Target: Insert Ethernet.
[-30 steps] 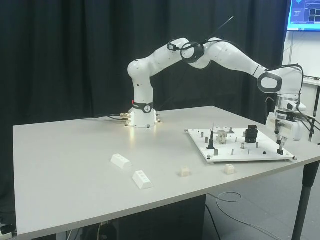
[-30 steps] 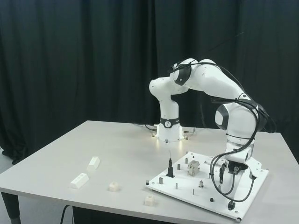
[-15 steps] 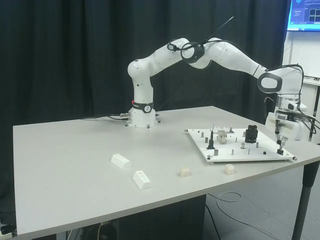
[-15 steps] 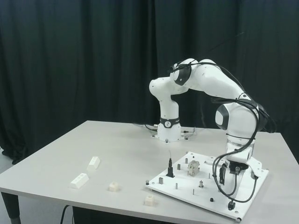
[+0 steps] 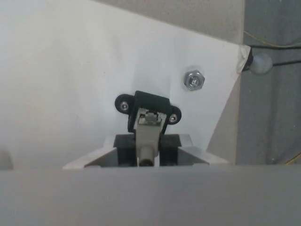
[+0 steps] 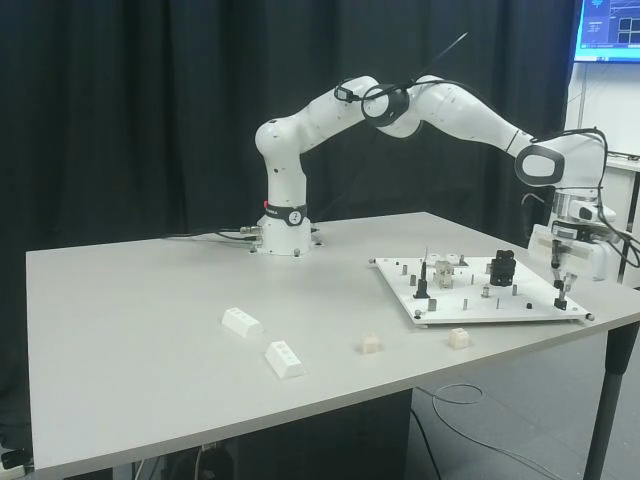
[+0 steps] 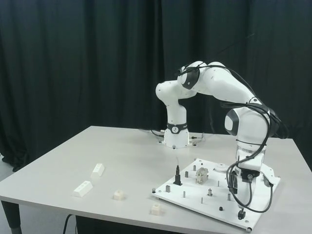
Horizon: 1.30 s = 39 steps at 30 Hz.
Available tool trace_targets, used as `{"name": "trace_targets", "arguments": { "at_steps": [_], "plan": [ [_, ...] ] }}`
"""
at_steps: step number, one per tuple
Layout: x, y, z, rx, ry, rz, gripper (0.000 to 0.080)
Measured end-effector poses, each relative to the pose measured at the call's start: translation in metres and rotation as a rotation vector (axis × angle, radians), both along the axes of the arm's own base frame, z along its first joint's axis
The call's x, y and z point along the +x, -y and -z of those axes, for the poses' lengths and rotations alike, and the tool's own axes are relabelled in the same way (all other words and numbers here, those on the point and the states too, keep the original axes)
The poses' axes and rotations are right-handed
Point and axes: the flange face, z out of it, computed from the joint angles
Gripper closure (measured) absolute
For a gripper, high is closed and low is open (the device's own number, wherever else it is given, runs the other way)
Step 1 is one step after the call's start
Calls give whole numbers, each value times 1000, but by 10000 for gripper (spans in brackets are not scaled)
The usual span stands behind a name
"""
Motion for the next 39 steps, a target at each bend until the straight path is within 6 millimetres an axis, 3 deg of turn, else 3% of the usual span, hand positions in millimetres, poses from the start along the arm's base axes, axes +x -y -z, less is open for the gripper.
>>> {"name": "trace_targets", "arguments": {
  "at_steps": [11, 39],
  "plan": [
    [1, 0, 0, 0, 1, 0, 705],
    [1, 4, 4, 15, 7, 273, 706]
  ]
}}
